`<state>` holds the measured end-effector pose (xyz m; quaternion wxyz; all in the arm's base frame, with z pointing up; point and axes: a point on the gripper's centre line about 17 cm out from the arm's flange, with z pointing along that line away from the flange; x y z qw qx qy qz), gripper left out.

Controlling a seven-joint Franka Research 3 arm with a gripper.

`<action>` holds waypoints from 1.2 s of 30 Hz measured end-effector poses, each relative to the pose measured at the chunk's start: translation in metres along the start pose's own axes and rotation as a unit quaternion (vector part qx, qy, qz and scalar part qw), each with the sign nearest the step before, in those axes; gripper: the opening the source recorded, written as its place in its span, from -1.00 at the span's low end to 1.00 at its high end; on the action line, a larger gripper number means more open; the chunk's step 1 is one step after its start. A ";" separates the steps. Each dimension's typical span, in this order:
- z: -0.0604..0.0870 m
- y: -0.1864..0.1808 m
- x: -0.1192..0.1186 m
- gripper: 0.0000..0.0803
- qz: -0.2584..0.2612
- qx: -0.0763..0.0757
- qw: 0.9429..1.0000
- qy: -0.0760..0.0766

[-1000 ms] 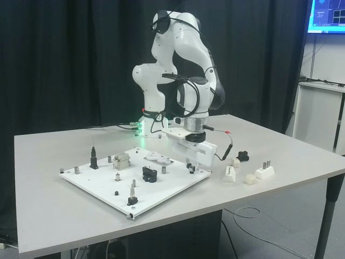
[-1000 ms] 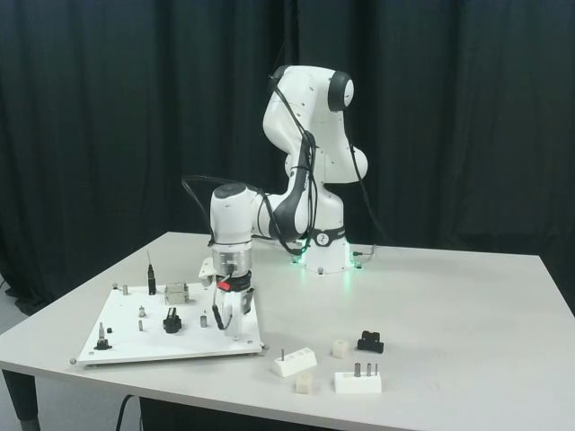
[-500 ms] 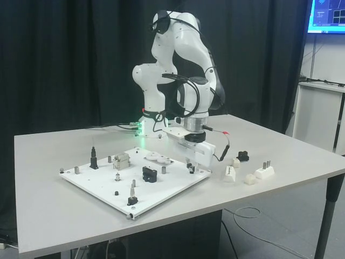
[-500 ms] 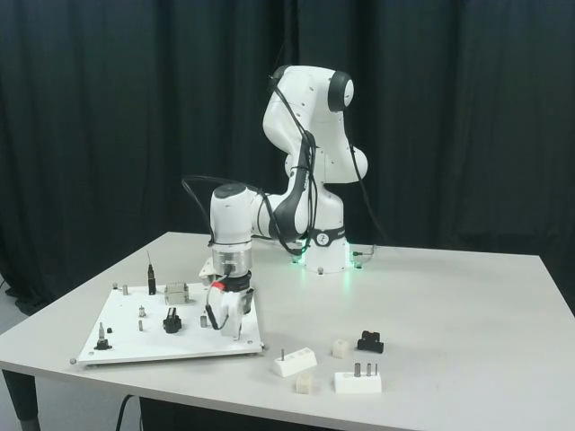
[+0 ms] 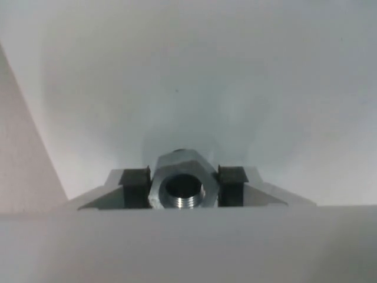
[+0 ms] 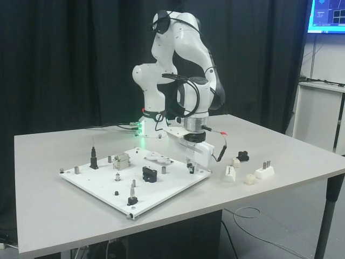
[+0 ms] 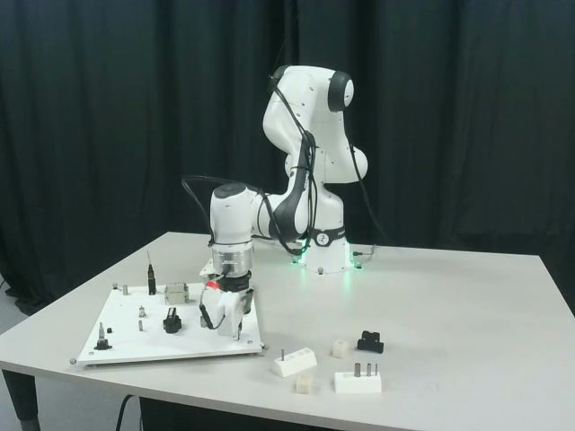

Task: Insert bolt 4.

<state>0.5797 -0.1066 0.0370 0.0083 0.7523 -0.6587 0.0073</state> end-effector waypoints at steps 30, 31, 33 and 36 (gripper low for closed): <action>-0.012 -0.002 0.005 0.93 0.025 -0.014 1.000 -0.005; -0.014 -0.003 0.006 0.93 0.027 -0.015 0.999 -0.005; -0.018 -0.004 0.007 0.98 0.032 -0.016 0.999 -0.006; -0.024 -0.006 0.008 0.98 0.036 -0.021 0.999 -0.007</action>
